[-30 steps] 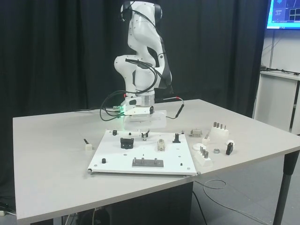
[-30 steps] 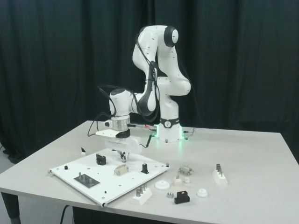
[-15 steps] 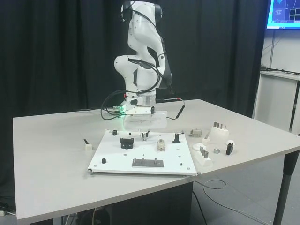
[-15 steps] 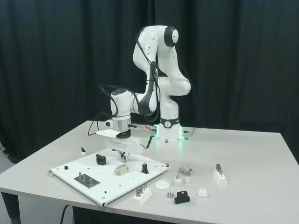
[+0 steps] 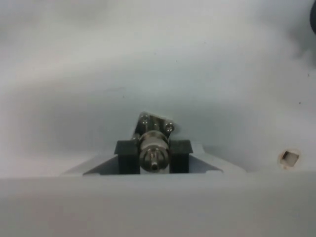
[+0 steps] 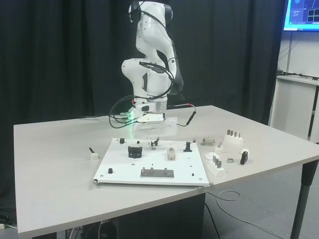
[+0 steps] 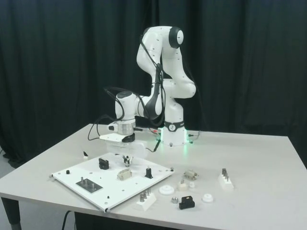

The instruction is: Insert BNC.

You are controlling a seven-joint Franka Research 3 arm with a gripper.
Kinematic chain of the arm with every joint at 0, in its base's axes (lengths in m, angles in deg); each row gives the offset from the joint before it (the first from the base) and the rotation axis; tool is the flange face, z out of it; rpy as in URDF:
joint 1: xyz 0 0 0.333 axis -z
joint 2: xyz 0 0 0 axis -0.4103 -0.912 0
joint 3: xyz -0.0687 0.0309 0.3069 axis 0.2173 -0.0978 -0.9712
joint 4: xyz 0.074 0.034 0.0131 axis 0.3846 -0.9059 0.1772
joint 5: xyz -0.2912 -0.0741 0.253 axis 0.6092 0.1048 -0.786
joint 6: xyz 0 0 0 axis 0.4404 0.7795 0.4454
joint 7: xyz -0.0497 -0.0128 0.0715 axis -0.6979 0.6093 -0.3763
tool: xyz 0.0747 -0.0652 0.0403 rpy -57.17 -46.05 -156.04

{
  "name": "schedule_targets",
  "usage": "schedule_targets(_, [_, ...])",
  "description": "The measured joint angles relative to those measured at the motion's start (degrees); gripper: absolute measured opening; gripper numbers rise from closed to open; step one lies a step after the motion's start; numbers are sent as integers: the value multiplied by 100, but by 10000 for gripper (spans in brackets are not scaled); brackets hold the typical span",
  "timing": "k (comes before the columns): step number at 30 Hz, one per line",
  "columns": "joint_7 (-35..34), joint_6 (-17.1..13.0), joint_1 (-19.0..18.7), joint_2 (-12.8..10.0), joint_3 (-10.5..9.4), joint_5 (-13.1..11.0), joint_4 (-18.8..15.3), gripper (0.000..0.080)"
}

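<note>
Black curtain (image 7: 57,62) hung in folds across the whole rear of both room views. Grey table (image 6: 55,164) in front of it, on a black leg (image 6: 304,199) at one corner. White cabinet (image 6: 294,104) beside the curtain, lit screen (image 6: 302,15) mounted above it. Grey floor (image 6: 249,214) beneath, with a loose cable (image 6: 234,199) lying across it

Both room views are evenly lit from overhead, and only faint shadows are cast on the surface (image 6: 60,164). A green glow is seen at the arm's base (image 7: 171,135). The wrist view is soft throughout; only the connector (image 5: 152,148) at lower centre is nearly sharp.
</note>
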Motion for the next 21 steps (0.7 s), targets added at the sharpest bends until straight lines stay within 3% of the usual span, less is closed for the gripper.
schedule_targets(21, [1128, -7, -5, -1, 6, 0, 2, 125])
